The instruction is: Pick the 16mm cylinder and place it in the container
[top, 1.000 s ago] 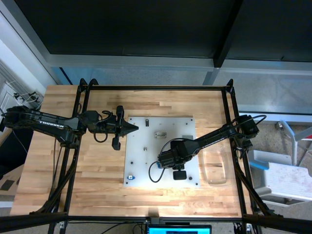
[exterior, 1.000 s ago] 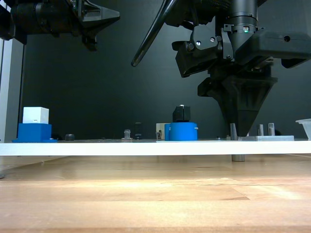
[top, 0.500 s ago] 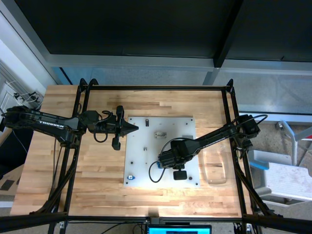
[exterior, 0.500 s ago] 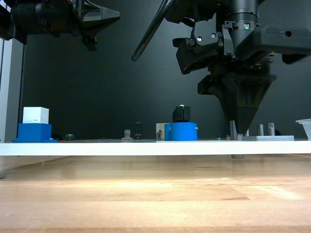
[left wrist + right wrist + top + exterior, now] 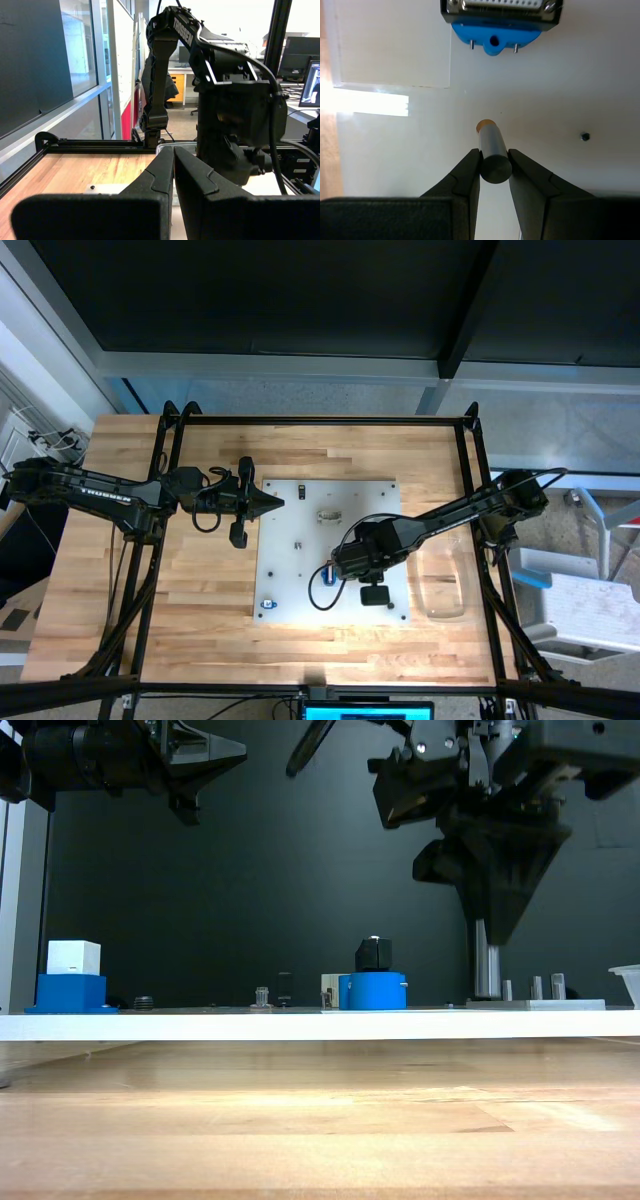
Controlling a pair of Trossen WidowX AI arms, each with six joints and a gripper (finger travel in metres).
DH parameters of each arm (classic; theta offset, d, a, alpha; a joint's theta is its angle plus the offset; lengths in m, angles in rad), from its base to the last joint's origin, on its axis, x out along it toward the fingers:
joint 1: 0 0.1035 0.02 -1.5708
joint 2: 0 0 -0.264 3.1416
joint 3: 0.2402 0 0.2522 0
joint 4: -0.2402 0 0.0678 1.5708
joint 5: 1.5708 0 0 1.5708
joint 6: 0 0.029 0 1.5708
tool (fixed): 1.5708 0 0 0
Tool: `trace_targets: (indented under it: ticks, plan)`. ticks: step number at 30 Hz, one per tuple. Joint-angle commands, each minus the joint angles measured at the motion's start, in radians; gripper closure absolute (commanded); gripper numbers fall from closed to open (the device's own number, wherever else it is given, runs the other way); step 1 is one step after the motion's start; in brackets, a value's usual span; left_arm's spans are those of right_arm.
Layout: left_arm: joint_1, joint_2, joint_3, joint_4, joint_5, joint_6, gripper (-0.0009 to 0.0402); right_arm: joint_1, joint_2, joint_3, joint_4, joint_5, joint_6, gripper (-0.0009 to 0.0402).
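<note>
Gripping the 16mm cylinder (image 5: 485,960) upright by its top end between the narrowly parted fingers of the right gripper (image 5: 494,156). Raised since the earlier frame, with the lower end now just above the white board (image 5: 290,590). Positioned left of the container (image 5: 441,585) on the bench (image 5: 200,580), apart from it. Note left gripper (image 5: 173,156) unmoved near the board's left edge, fingers pressed together, holding nothing.
</note>
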Motion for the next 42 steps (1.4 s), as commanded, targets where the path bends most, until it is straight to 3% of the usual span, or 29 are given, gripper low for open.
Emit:
trace_targets:
  ticks: [1,10,24,35,42]
  plan:
    - [0.0,0.0,0.0,0.0,0.0,0.0,0.0393,0.0,-0.028,0.001,-0.019,-0.002,0.001,0.037]
    - [0.0,0.0,0.0,0.0,0.0,0.0,0.0393,0.007,-0.146,-0.048,-0.041,-0.003,0.014,0.037]
    - [0.0,0.0,0.0,0.0,0.0,0.0,0.0393,0.059,-0.402,-0.275,-0.035,-0.016,0.145,0.037]
    - [0.0,0.0,0.0,0.0,0.0,0.0,0.0393,0.081,-0.583,-0.427,-0.036,-0.095,0.172,0.037]
    - [0.0,0.0,0.0,0.0,0.0,0.0,0.0393,0.094,-0.668,-0.526,-0.034,-0.187,0.179,0.037]
